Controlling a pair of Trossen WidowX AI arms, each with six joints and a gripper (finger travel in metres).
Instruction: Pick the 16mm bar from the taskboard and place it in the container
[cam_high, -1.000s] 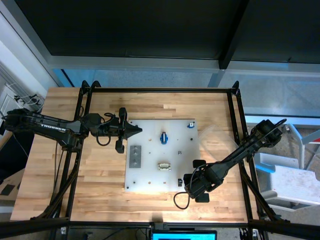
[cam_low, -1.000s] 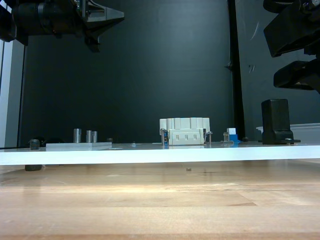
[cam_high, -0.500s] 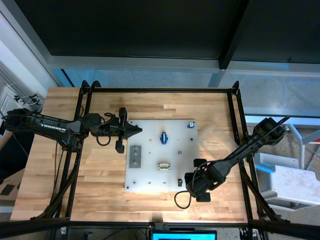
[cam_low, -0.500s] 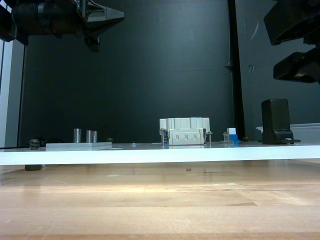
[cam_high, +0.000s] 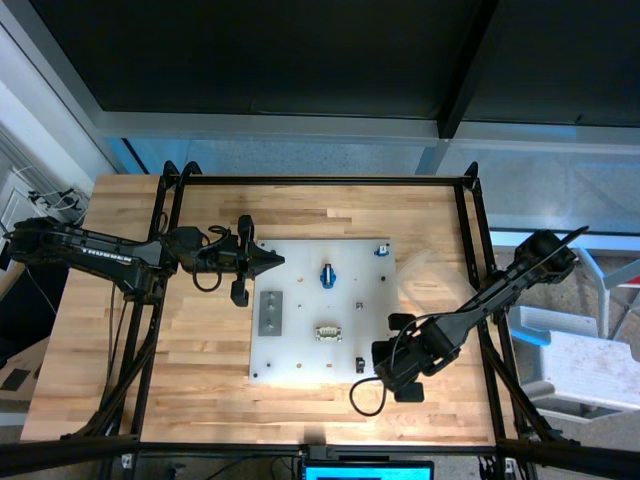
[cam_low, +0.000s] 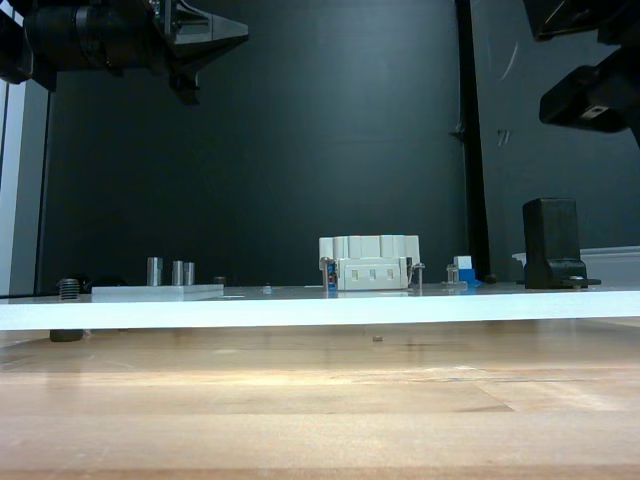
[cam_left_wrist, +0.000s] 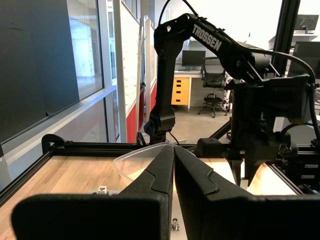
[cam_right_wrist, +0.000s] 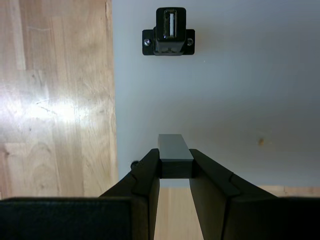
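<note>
Right gripper (cam_right_wrist: 175, 164) hangs over the board's (cam_right_wrist: 240, 90) near right corner, jaws pinched on 1 grey bar (cam_right_wrist: 175, 148). Left gripper (cam_high: 272, 260) hovers by the far left corner, closed on nothing. 1 clear container (cam_high: 425, 272) sits just right of the board. Only the bar's end seems gripped, so a quick swing could tilt it loose short of the container.

Two arms reach in over the white taskboard (cam_high: 300, 345) on the wooden table (cam_high: 110, 340).
The left gripper (cam_high: 272, 260) hangs over the board's far-left corner and the right gripper (cam_high: 386, 367) over its near-right corner. The clear container (cam_high: 425, 275) lies beside its right edge.
</note>
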